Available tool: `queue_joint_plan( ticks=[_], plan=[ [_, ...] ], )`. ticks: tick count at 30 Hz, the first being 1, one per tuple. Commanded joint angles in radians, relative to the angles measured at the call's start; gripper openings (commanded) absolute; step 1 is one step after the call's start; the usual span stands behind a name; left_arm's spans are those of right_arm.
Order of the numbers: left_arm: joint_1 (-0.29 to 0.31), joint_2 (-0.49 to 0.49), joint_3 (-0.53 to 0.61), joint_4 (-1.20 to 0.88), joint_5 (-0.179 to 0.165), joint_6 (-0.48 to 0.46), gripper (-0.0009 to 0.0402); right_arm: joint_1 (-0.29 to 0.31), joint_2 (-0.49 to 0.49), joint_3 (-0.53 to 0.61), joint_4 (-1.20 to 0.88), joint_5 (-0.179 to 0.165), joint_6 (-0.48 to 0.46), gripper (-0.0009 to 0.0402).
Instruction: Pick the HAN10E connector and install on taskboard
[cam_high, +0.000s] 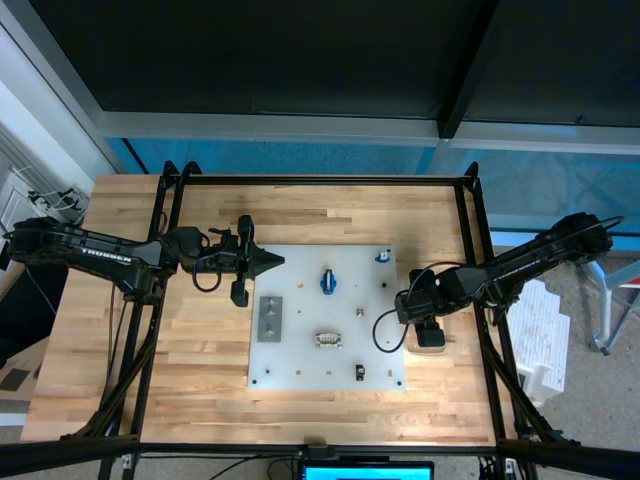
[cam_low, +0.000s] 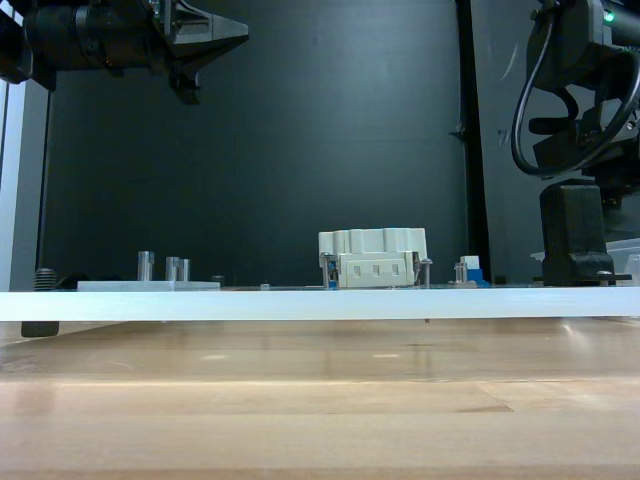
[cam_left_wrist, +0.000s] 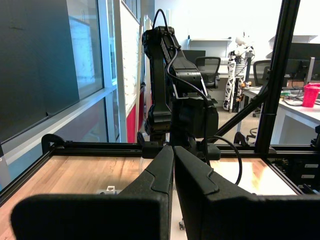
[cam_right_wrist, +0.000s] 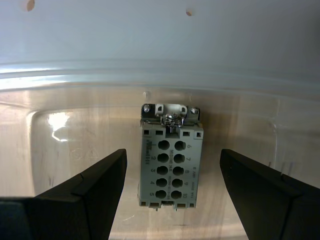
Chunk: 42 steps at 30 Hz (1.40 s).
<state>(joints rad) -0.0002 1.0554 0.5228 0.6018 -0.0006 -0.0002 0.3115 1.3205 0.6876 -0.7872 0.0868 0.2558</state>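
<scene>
1. High view: the large flat white rectangular taskboard (cam_high: 300, 300) lies in the middle of the light wooden table (cam_high: 150, 380). It bears a plain grey metal block (cam_high: 270, 318), a small blue upright part (cam_high: 328, 283) and a beige block fitting (cam_high: 326, 341). The left gripper (cam_high: 276, 261) hangs over the board's far left corner. The right gripper (cam_high: 428, 338) points down into a clear plastic tray (cam_high: 444, 350) just beside the board's right edge.

2. Low view: the left gripper (cam_low: 240, 38) sits high above the board, its tip pointing inward. The right gripper (cam_low: 578, 262) reaches down to tray level past the board's right end. The beige block fitting (cam_low: 372, 258) stands upright on the board.

3. Left wrist view: the left gripper's black fingers (cam_left_wrist: 155, 175) are pressed together with nothing between them. The right arm (cam_left_wrist: 170, 75) stands beyond them.

4. Right wrist view: the HAN10E connector (cam_right_wrist: 171, 157), a small beige-grey rectangular block with ten round holes and a silvery metal clip at one end, lies flat on the tray floor. The right gripper's fingers (cam_right_wrist: 95, 185) are spread wide on either side of it, and neither touches it. The taskboard (cam_right_wrist: 150, 30) shows beyond the tray wall.
</scene>
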Motion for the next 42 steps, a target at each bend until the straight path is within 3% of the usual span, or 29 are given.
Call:
queue_joint_plan(
  ticks=[1,14,32,42],
  plan=[
    [0.0,0.0,0.0,0.0,0.0,0.0,0.0001,-0.002,0.0,-0.011,0.014,0.0,-0.002,0.0256],
    [0.0,0.0,0.0,0.0,0.0,0.0,0.0001,-0.012,0.011,-0.021,0.036,-0.001,-0.011,0.0215],
    [0.0,0.0,0.0,0.0,0.0,0.0,0.0001,-0.013,0.011,-0.01,0.017,-0.008,-0.01,0.0052],
    [0.0,0.0,0.0,0.0,0.0,0.0,0.0001,-0.013,-0.025,0.084,-0.114,-0.008,-0.009,0.0029]
  ],
)
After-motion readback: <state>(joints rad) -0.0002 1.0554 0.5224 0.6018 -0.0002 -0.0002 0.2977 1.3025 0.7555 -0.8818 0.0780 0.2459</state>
